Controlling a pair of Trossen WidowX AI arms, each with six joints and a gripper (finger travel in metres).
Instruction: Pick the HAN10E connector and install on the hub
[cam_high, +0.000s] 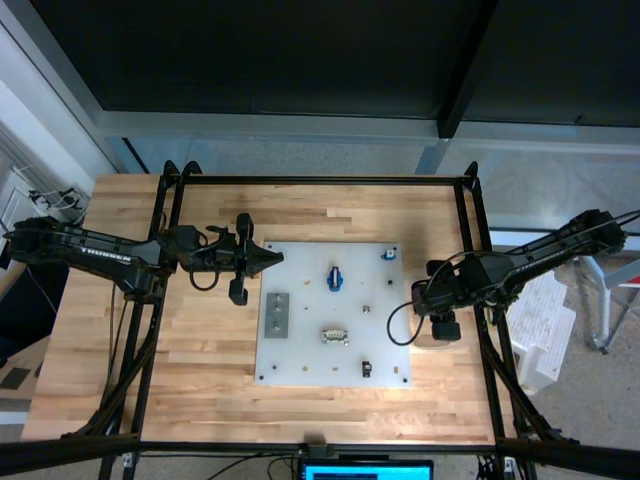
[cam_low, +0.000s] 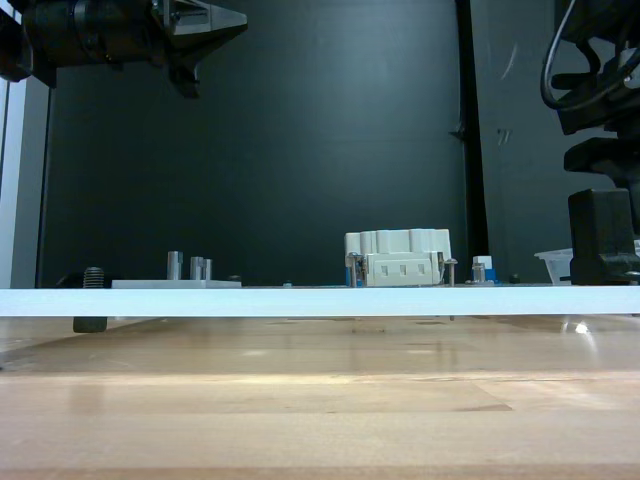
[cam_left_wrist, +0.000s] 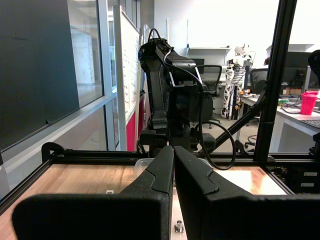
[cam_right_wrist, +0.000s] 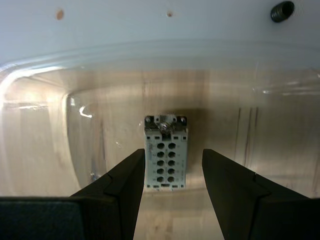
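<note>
Right gripper (cam_right_wrist: 173, 152) is hanging released astride HAN10E connector (cam_right_wrist: 166, 156) by bench's right edge. Left gripper (cam_high: 270, 258) is hovering clenched, left of centre. From above, the arm is hiding the connector.

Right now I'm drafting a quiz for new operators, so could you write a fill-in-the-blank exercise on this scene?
1. The right gripper, fingers ____, straddles the connector lying in a clear tub.
2. The left gripper hangs high by the white board, near its left edge, fingers ____.
3. On the board, the knob beyond the hub is coloured ____.
Missing words: open; shut; blue.
</note>
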